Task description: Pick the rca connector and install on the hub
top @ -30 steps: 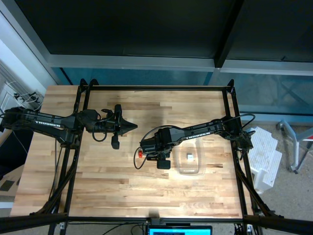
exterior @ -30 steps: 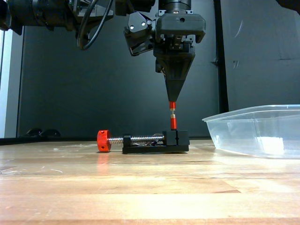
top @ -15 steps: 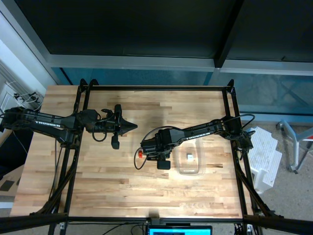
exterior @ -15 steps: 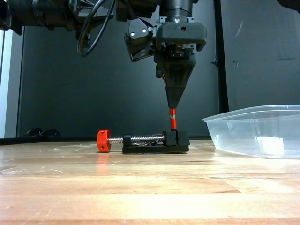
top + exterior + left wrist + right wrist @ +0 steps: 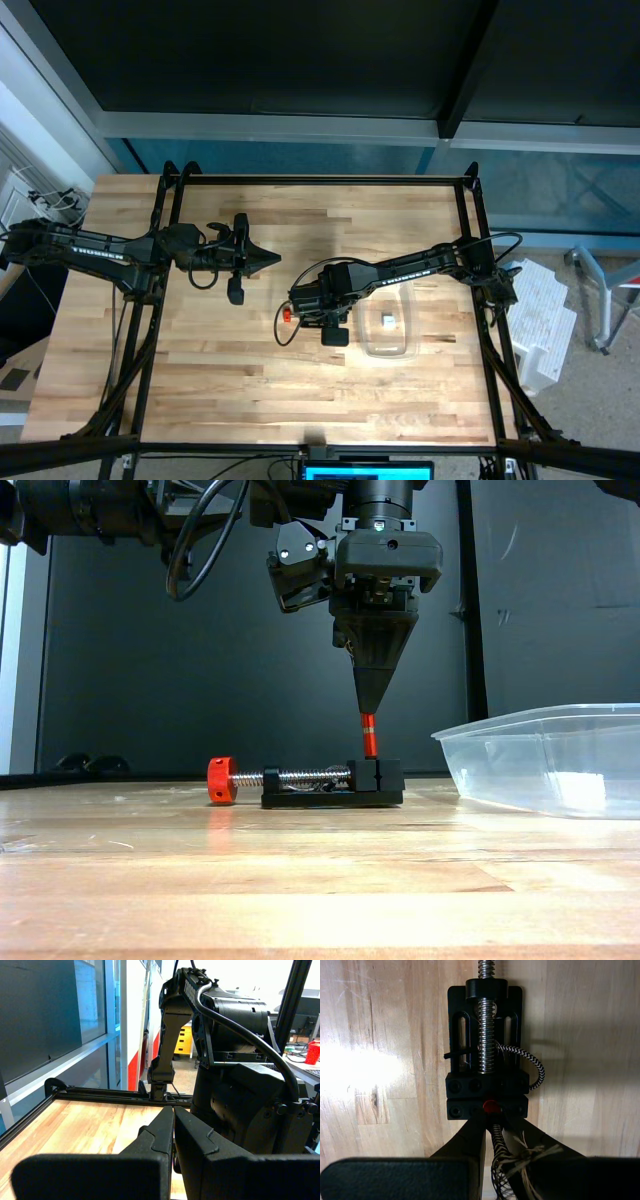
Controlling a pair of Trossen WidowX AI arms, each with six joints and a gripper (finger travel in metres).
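Rca connector (image 5: 369, 736): in the low view it is red with a silvery band and upright, pinched at its top by the right gripper (image 5: 369, 708), its lower end meeting the top of the hub (image 5: 335, 784). A clear tray (image 5: 545, 757) stands near, to the right. High view: the right gripper (image 5: 322, 318) is over the hub (image 5: 287, 315) at the middle of the table (image 5: 250, 390). The left gripper (image 5: 268, 260) is well apart, and its arm's lettering reads TROSSEN. Left wrist view: the left gripper (image 5: 173, 1127) has its fingers pressed together, nothing between. Right wrist view: the right gripper (image 5: 492, 1125) clamps the rca connector (image 5: 491, 1106) at the hub (image 5: 485, 1035) edge, and a braided cable (image 5: 535, 1067) loops beside it.
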